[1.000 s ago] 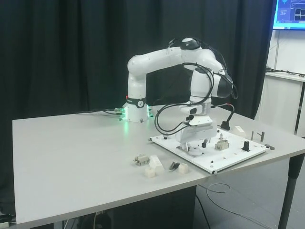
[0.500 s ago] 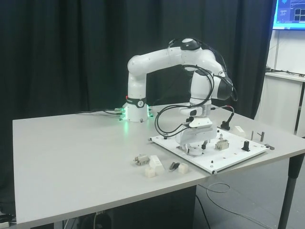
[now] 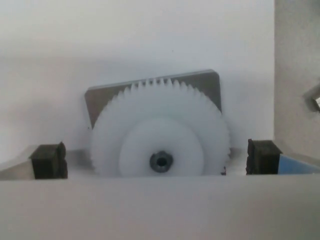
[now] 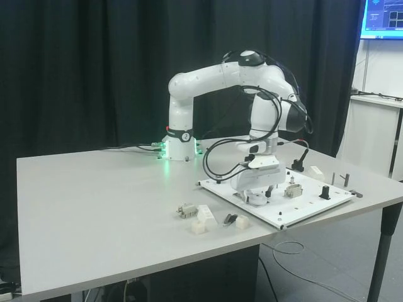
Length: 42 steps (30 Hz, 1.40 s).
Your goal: Remove large gear.
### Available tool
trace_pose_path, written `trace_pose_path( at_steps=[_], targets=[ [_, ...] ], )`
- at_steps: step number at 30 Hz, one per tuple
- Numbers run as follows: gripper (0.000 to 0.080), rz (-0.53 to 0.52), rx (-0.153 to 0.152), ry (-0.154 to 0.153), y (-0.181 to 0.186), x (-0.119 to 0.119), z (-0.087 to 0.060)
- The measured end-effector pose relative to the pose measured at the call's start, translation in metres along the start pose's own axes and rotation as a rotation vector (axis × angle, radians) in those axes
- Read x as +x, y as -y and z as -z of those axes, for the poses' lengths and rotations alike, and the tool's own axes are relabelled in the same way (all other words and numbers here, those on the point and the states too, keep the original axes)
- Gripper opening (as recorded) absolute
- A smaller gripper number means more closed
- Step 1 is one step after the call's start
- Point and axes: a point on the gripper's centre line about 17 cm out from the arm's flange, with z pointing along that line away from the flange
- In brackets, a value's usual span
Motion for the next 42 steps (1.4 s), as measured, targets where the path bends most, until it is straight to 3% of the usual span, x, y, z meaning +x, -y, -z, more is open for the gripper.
trace_pose_path(
  at_steps=[11,12,17,18,42],
  targets=[
    [0.08,-0.008,0.005,-0.001,-0.0024,0.0,-0.0026],
    [0.0702,-0.009,0.006,-0.001,-0.0023,0.0,-0.0031],
    [0.0702,-0.011,0.011,-0.003,-0.0014,0.0004,-0.0039],
    [0.0597,-0.011,0.011,-0.003,-0.0015,0.0004,-0.0039],
    [0.0599,-0.013,0.011,-0.003,-0.0017,0.0003,-0.0022]
  ],
)
